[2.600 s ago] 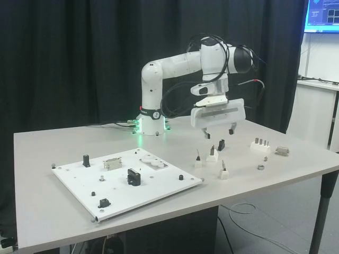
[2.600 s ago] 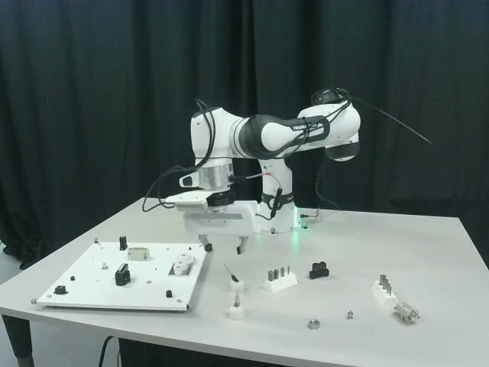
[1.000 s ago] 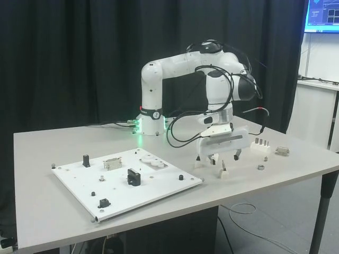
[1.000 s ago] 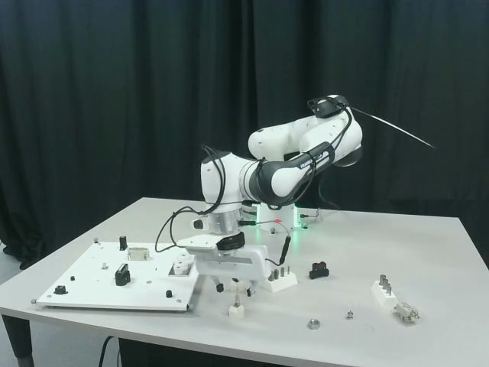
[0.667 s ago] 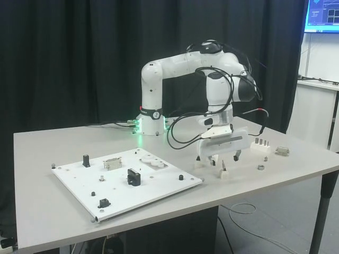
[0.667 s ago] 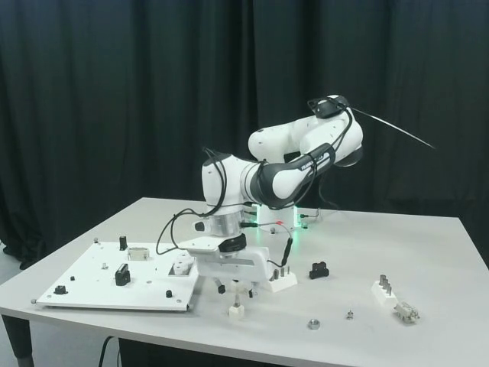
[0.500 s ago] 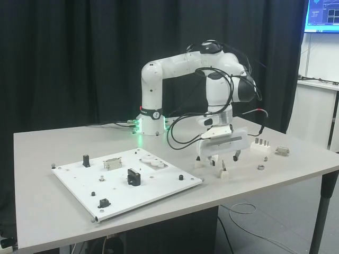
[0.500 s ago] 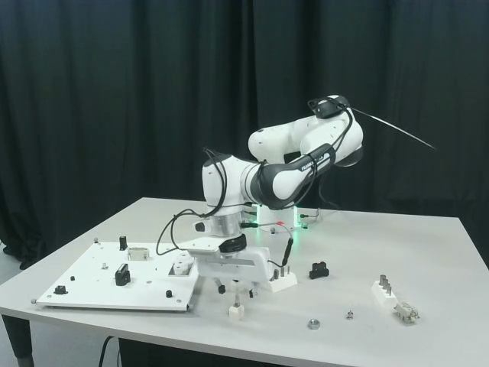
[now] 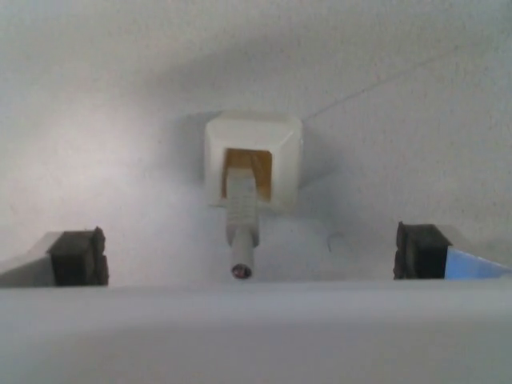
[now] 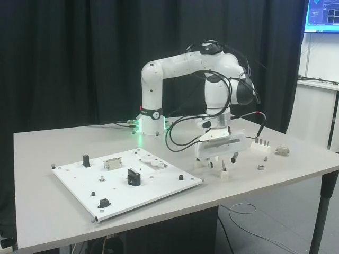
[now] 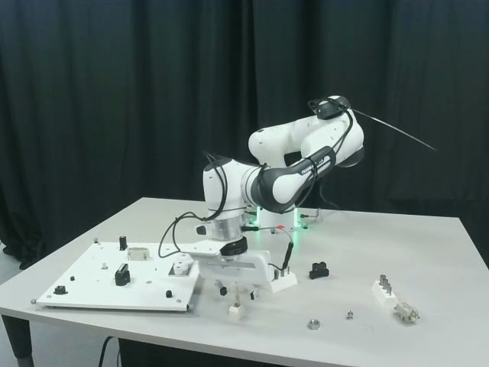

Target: Pick Ethernet.

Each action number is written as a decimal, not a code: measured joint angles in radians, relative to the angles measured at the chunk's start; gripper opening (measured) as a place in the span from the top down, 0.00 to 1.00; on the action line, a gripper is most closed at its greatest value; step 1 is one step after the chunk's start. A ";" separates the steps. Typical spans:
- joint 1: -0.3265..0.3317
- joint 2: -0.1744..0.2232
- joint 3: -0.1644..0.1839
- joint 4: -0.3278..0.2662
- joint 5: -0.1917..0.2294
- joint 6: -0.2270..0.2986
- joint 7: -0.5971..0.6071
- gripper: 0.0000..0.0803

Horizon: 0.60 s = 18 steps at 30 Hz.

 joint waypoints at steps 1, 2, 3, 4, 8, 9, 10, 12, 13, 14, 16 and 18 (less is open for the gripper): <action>0.001 0.001 0.000 -0.001 0.000 0.000 0.000 0.00; 0.002 0.001 0.001 -0.003 0.000 0.000 0.000 0.00; 0.003 0.002 0.001 -0.003 0.000 0.001 0.000 0.00; 0.004 0.002 0.001 -0.004 0.000 0.001 0.000 0.00; 0.008 0.002 0.001 -0.007 0.000 0.006 0.000 0.14; 0.010 0.002 0.001 -0.008 0.000 0.008 0.000 0.14; 0.011 0.002 0.001 -0.008 0.000 0.009 0.000 0.14; 0.013 0.002 0.000 -0.009 0.000 0.011 0.001 0.37; 0.014 0.002 0.000 -0.009 0.000 0.012 0.001 0.37; 0.015 0.002 0.000 -0.009 0.000 0.013 0.002 0.37; 0.017 0.002 -0.001 -0.009 0.001 0.016 0.004 0.37; 0.019 0.002 -0.001 -0.010 0.001 0.019 0.006 0.37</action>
